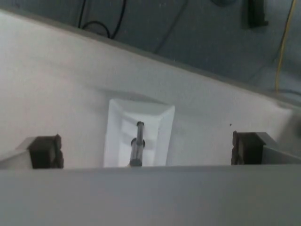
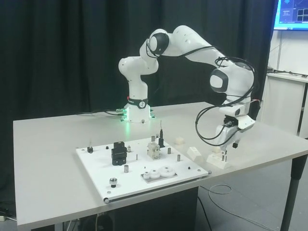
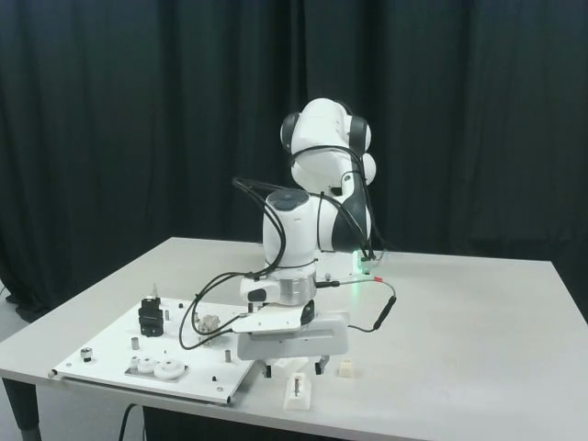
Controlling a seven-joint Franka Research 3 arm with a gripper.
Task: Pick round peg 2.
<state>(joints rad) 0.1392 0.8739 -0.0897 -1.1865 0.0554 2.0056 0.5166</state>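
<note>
Near the front right edge of the grey surface (image 2: 57,139), round peg 2 (image 1: 137,143) lies in a small white holder (image 1: 138,134). The peg is a thin grey rod resting lengthwise along the holder's shallow groove. Directly above it hangs the gripper (image 1: 146,150), its jaws spread wide open, one black fingertip (image 1: 46,151) on each side of the holder and neither touching the peg or the holder. The wrist view shows the peg centred between the two fingertips. The white arm (image 2: 192,48) reaches from its base at the far middle of the surface over to this spot. Just left of the holder sit two other small white blocks (image 2: 194,153). Further left lies a white board (image 2: 139,168) carrying black and grey fixtures and white gears (image 2: 159,173).
</note>
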